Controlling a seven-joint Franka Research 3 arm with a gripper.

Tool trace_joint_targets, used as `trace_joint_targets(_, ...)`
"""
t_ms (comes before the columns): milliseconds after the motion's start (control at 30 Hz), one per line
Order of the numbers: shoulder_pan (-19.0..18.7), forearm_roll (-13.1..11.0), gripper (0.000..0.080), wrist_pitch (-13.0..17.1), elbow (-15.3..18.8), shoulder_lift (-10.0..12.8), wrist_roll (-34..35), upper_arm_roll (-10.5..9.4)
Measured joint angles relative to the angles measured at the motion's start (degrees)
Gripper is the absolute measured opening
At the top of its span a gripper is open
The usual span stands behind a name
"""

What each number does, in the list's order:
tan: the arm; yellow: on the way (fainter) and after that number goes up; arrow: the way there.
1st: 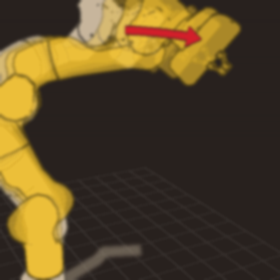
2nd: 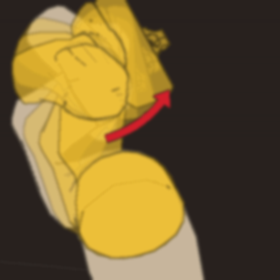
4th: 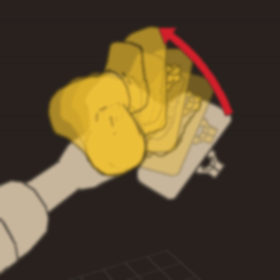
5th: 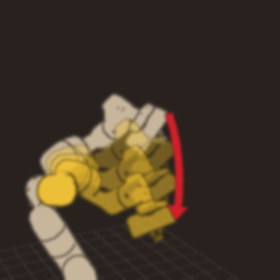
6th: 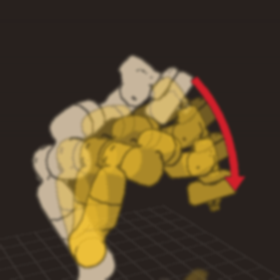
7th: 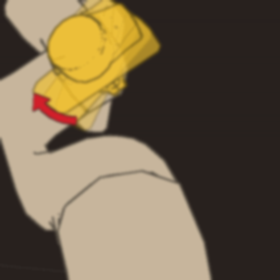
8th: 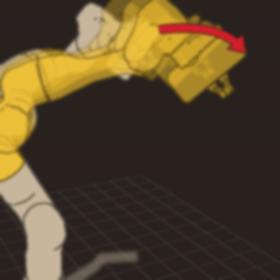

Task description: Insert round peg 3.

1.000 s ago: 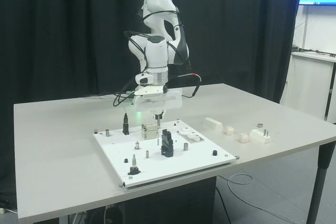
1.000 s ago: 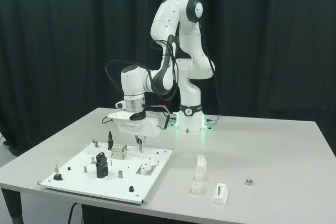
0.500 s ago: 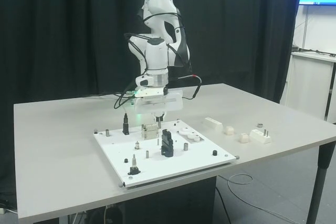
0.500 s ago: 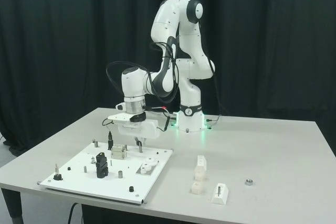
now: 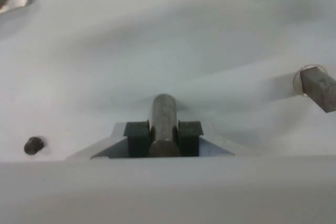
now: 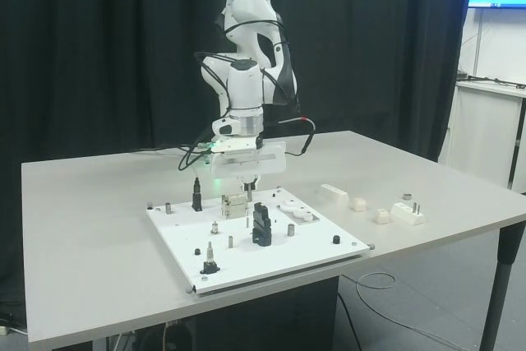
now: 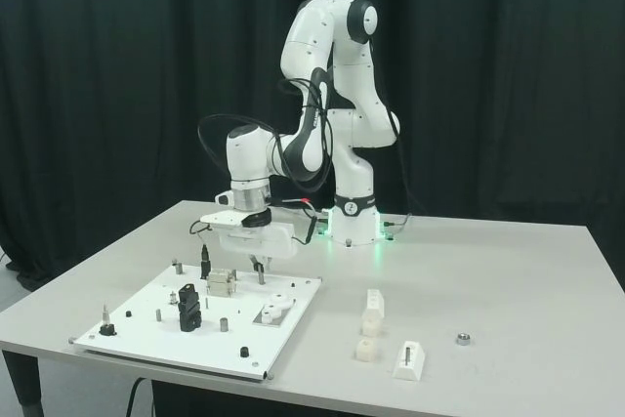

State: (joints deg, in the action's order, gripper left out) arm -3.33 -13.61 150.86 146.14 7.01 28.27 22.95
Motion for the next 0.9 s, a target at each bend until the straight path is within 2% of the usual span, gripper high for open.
trace_joint_targets(900,0.0,-0.3,0.0110,-0.8,0.5,-0.5,-1.4,0.35)
